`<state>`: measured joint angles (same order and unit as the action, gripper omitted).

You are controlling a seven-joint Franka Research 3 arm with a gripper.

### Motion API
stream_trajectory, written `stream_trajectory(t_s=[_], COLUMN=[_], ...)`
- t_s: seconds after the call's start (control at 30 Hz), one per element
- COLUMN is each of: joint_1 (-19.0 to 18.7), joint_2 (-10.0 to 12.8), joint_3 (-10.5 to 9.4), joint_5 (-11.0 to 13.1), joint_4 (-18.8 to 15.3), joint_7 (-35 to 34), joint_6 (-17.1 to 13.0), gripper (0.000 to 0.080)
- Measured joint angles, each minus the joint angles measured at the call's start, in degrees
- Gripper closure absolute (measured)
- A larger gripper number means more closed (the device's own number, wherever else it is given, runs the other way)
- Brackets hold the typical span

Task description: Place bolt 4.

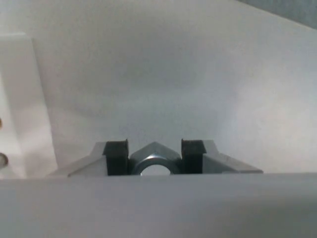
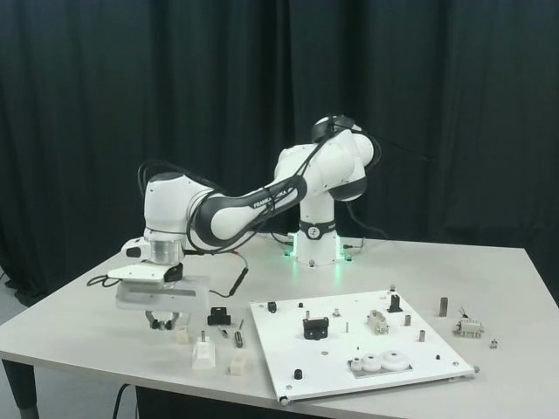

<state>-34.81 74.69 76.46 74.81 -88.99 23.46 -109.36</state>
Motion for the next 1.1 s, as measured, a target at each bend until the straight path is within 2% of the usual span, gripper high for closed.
stream_trajectory(t_s=[0.3, 0.67, 1.1], joint_1=[0.81, 1.94, 4.04], joint_2=[0.84, 0.92, 0.92], joint_3=[-1.48, -3.81, -6.07], joint_5=[-0.38, -1.97, -2.05], joint_4=[1.31, 2.21, 4.0], joint_7=[0.31, 0.24, -0.56], joint_6=[-0.15, -2.0, -2.83], gripper=[0.0577, 0.0577, 0.0577])
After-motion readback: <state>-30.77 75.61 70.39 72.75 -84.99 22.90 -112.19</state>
